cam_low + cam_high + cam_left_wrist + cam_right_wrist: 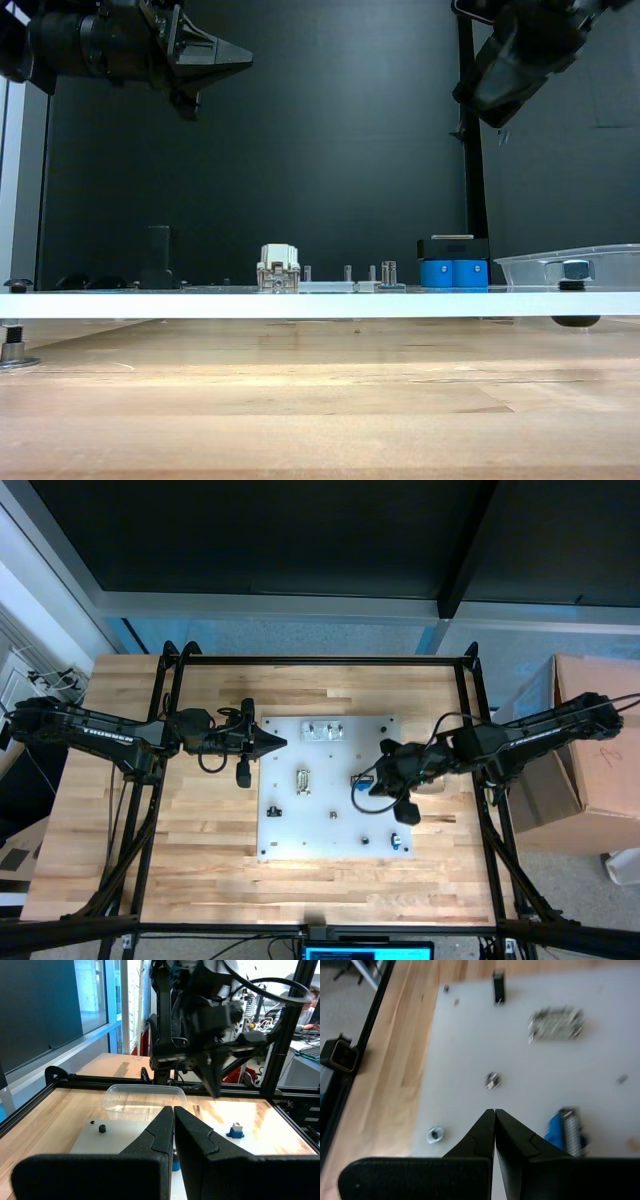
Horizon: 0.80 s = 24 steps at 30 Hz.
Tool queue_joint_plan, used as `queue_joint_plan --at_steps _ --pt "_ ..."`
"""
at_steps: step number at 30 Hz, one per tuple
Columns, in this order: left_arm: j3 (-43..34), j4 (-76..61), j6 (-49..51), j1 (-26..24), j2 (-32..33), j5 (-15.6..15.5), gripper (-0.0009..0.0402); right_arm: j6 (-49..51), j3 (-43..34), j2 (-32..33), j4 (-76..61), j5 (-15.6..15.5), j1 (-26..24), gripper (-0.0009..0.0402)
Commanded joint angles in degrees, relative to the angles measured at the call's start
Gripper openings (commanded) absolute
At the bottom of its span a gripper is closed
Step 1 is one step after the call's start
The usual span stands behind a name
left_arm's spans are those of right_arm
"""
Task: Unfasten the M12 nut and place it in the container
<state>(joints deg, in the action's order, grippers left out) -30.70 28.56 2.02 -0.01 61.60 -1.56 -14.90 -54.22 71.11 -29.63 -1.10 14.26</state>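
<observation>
Black left gripper (174, 1109): the fingers are pressed together tip to tip and grip nothing. It hangs high over the left edge of the white rectangular task board (300, 830) and points right. The low view cuts off its arm at the frame edge.

Black right gripper (495, 1111): the fingers likewise meet with nothing between them. It hangs above the board's right half, angled downward. In the high view its body hides the parts beneath it, including most of the blue connector block (450, 272).

Small silver hexagonal M12 nut (568, 270): it sits on its short black stud (572, 286) near the board's near right edge, with a dark band of stud showing under it. In the low view it seems to lie inside the tray; the high view places it on the board.

Clear plastic tray (142, 1095): it stands just beyond the board's right side. The right arm largely hides it in the high view, and the low view cuts off its right end. Only wood tabletop shows through its walls.
</observation>
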Motion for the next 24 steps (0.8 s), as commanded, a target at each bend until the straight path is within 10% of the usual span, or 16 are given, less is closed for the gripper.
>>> queue_joint_plan --at_steps 1,15,24 --pt "0.0 0.0 0.0 0.0 0.0 0.0 0.0000 -6.7 -3.7 3.8 -4.7 0.1 1.8 0.0000" --pt "0.0 0.0 0.0 0.0 0.0 0.0 0.0000 -37.1 -20.6 22.3 -26.7 0.0 7.9 0.0007" --pt "0.0 0.0 0.0 0.0 0.0 0.0 0.0000 -55.2 -27.8 28.2 -29.2 1.2 9.5 0.0122"
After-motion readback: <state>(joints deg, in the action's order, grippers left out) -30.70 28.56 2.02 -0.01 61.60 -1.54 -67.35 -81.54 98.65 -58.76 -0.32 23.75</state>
